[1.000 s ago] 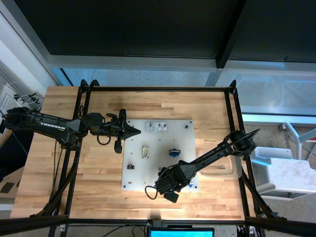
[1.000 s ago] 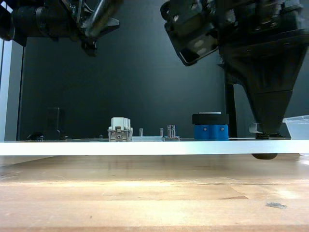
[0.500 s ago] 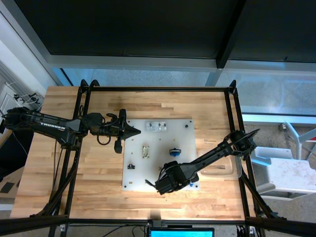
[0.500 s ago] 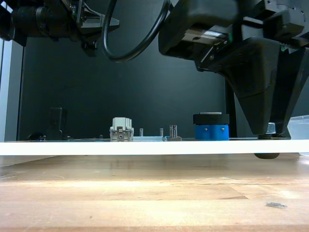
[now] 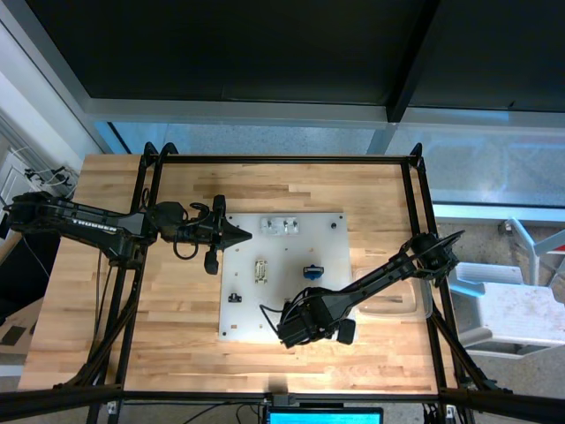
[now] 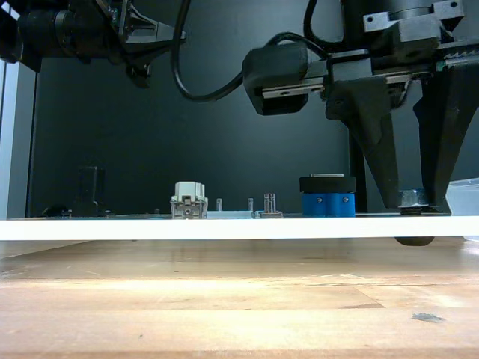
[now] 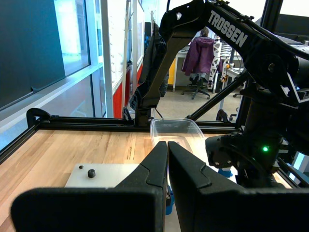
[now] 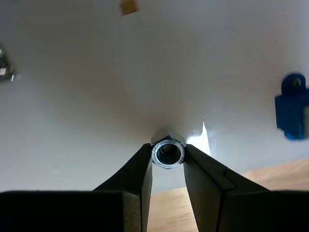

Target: Pick the M12 fastener and fasten on the M12 threads

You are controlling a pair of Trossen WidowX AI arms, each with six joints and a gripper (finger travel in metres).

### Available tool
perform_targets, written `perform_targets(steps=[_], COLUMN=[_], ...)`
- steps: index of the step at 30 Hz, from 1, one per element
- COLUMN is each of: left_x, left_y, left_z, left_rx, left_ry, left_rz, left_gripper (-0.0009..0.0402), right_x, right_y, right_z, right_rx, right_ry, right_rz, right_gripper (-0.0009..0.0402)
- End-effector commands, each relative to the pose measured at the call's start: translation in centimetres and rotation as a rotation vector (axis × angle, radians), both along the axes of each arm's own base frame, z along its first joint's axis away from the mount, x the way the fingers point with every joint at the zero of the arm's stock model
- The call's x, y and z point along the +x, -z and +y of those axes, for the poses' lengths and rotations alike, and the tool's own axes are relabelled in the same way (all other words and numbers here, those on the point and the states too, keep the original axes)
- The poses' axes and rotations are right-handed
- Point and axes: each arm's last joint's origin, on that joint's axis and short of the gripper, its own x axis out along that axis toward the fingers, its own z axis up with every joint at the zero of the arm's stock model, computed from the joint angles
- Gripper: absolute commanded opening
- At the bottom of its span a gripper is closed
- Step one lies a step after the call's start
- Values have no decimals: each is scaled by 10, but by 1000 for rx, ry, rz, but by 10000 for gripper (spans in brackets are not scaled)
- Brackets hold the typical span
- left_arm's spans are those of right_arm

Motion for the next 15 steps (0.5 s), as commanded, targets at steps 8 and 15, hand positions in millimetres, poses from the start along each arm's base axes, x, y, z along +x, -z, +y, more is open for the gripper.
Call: perform_targets(steps=[8, 15], left_x=[0, 0], left_y=[0, 0], left_z=[0, 0], left_rx=[0, 0], left_ry=[0, 0], left_rz=[0, 0], left_gripper=[0, 0], right_x=[0, 0], right_y=[0, 0], right_z=[0, 0], right_rx=[14, 25], right_ry=[386, 632], right_rz=[6, 7], right_gripper=[35, 35])
